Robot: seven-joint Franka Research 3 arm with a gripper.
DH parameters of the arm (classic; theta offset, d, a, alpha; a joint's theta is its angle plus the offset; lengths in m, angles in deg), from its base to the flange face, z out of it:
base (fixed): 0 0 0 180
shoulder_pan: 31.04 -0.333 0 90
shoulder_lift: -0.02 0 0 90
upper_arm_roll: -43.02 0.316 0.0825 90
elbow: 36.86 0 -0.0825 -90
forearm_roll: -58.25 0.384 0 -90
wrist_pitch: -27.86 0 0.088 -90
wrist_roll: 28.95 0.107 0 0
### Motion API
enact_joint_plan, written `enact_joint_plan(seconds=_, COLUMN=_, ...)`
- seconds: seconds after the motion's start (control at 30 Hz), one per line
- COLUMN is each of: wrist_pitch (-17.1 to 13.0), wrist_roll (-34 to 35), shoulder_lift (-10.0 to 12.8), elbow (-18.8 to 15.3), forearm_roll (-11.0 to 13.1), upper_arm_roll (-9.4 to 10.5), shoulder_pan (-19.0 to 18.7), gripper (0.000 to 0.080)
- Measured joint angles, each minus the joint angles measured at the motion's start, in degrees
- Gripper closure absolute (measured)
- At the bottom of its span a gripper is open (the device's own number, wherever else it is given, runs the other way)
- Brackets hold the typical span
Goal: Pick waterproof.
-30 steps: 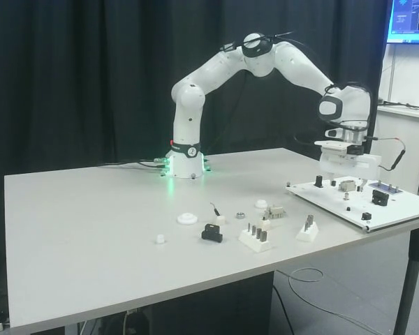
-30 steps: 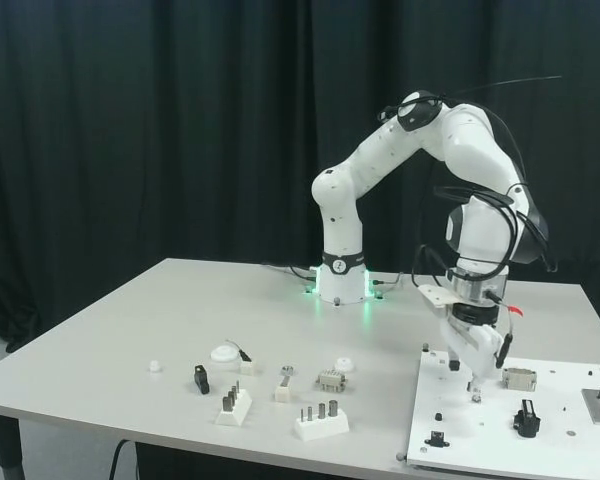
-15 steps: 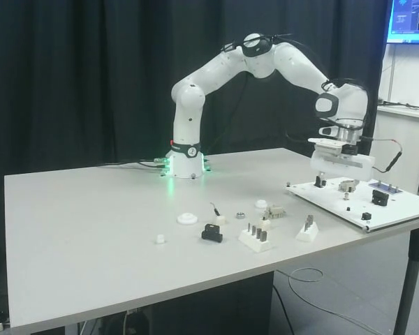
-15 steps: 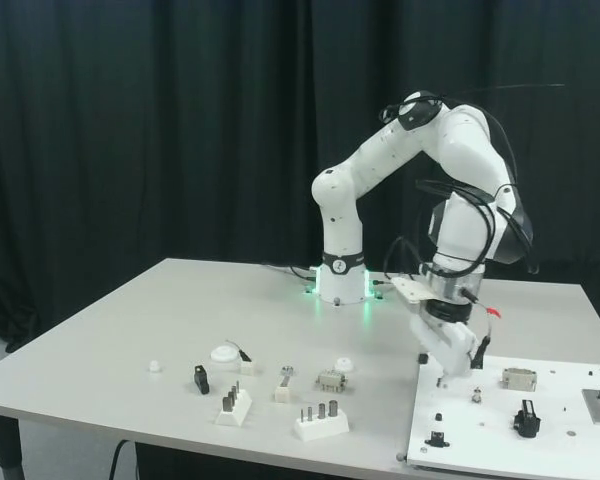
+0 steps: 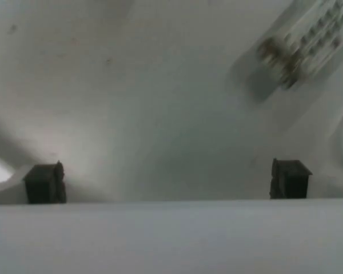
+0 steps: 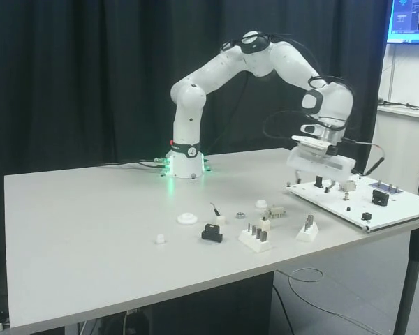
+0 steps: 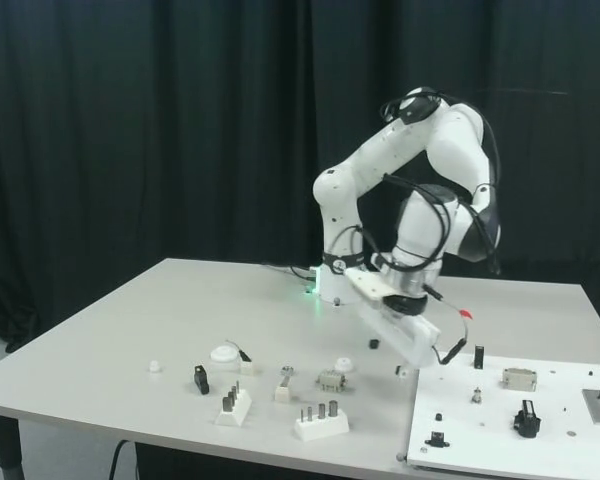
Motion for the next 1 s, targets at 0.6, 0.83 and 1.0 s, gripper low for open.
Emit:
enact_joint_plan(seconds=0.6, wrist_pitch=-1.19, wrist_roll=-43.3, shoulder_lift=5.93, elbow=-13.32, forearm_roll=16.62, upper_arm_roll=-8.97, shoulder_pan=-5.34, gripper=0.0003)
enact_joint_plan(seconds=0.83, wrist_pitch=-1.18, wrist_roll=-56.63, shoulder_lift=8.87, elbow=-16.75, forearm_roll=24.14, upper_arm_roll=-10.49, shoulder_pan=-6.15, gripper=0.0003)
enact_joint_plan(seconds=1.0, wrist_pitch=-1.18, wrist_roll=-63.11, shoulder_lift=9.7, elbow=-18.28, forearm_roll=27.86, upper_arm_roll=-10.83, shoulder_pan=-6.27, gripper=0.0003)
